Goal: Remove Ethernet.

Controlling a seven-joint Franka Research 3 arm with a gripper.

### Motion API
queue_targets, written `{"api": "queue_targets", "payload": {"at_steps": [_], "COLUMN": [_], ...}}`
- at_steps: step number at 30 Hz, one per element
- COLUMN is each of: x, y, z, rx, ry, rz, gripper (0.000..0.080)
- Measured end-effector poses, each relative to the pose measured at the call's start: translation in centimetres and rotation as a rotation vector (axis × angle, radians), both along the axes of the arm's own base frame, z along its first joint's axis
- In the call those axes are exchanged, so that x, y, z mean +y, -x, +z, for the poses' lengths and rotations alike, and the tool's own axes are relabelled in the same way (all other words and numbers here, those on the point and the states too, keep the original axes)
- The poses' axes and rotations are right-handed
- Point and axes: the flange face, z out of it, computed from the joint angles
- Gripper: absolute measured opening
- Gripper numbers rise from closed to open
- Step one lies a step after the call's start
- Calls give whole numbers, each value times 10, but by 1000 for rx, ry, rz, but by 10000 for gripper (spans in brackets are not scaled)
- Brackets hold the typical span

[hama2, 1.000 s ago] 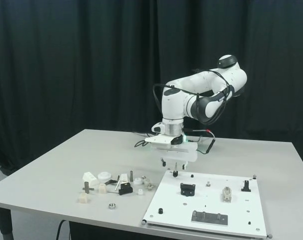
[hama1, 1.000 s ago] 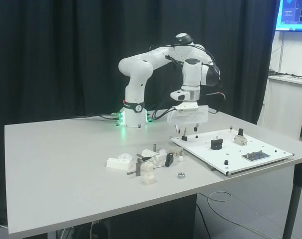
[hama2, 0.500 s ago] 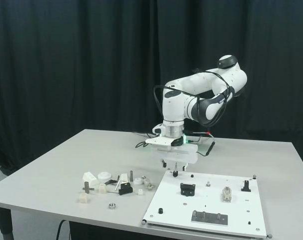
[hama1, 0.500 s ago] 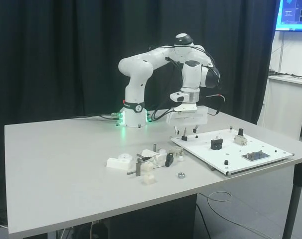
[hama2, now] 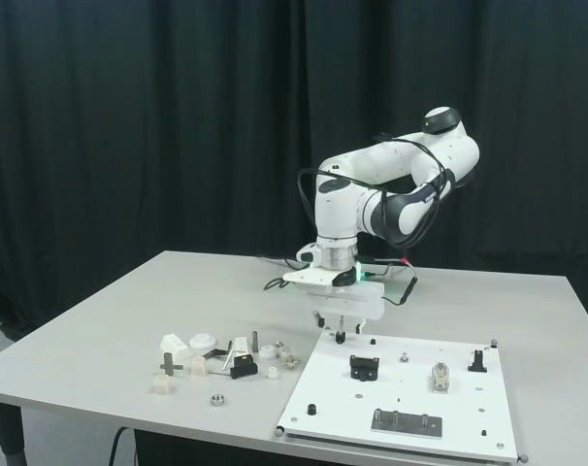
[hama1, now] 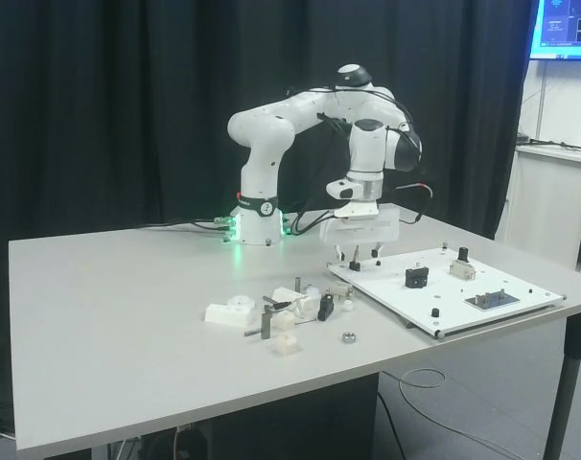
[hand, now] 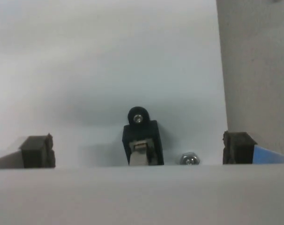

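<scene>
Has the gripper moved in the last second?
Yes. The gripper has risen slightly above the board, edging toward the arm's base.

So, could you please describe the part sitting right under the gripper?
Find the white board on the table, then its corner nearest the arm's base, below the open gripper. A small black holder stands there with a grey plug in it; the screw beside it is smaller and shiny.
</scene>
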Motion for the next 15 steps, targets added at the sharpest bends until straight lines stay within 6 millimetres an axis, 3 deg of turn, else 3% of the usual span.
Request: {"api": "queue_targets", "payload": {"at_steps": [15], "x": [3], "y": [2], "z": [-7], "rx": [10], "ry": [0], "rz": [5], "gripper": [800]}}
